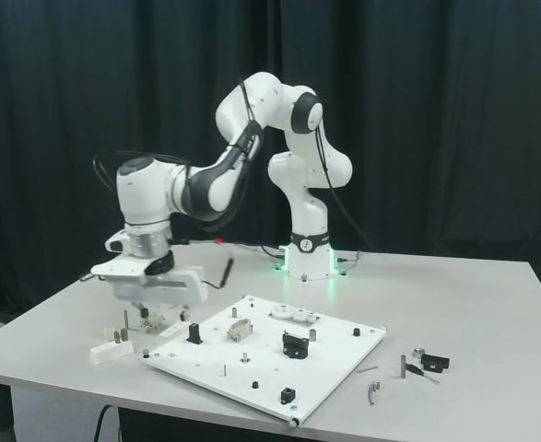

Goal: Remove round peg 1.

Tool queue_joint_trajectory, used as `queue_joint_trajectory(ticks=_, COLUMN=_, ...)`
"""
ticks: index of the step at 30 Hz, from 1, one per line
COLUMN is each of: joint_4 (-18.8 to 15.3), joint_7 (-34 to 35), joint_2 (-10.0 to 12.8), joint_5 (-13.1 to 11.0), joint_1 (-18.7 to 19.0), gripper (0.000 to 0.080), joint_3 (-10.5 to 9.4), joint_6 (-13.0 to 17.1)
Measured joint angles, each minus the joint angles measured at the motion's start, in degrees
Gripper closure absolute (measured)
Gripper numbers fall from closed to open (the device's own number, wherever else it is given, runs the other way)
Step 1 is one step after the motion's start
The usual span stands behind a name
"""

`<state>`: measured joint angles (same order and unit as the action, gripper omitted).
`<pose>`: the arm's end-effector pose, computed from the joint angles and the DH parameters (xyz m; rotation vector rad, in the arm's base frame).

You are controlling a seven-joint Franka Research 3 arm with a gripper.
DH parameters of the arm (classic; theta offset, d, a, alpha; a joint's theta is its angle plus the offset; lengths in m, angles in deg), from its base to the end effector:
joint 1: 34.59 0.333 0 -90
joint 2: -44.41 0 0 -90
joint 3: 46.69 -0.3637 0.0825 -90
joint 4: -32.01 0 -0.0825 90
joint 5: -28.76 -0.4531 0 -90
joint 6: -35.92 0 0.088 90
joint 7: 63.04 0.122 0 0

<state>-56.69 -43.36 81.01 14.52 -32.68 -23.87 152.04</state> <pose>0.7404 -0.2184 0.2757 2.8887 -1.1738 -0.1642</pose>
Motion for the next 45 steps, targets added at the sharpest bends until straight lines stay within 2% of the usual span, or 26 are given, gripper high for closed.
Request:
queue_joint_trajectory(ticks=10, joint_4=-0.02, joint_7=1.52, joint_2=1.73, joint_5=-1.90, joint_1=3.23, gripper=0.0003, joint_3=-2.92, joint_6=5.15)
queue_joint_trajectory(ticks=17, joint_4=-0.51, joint_7=4.11, joint_2=2.80, joint_5=-2.18, joint_1=5.36, gripper=0.0003, joint_3=-4.33, joint_6=8.22)
queue_joint_trajectory(ticks=28, joint_4=-3.48, joint_7=7.61, joint_2=2.89, joint_5=-2.05, joint_1=8.66, gripper=0.0003, joint_3=-4.35, joint_6=12.38)
queue_joint_trajectory(ticks=45, joint_4=-7.49, joint_7=8.49, joint_2=2.89, joint_5=-1.92, joint_1=9.58, gripper=0.0003, joint_3=-4.34, joint_6=17.07)
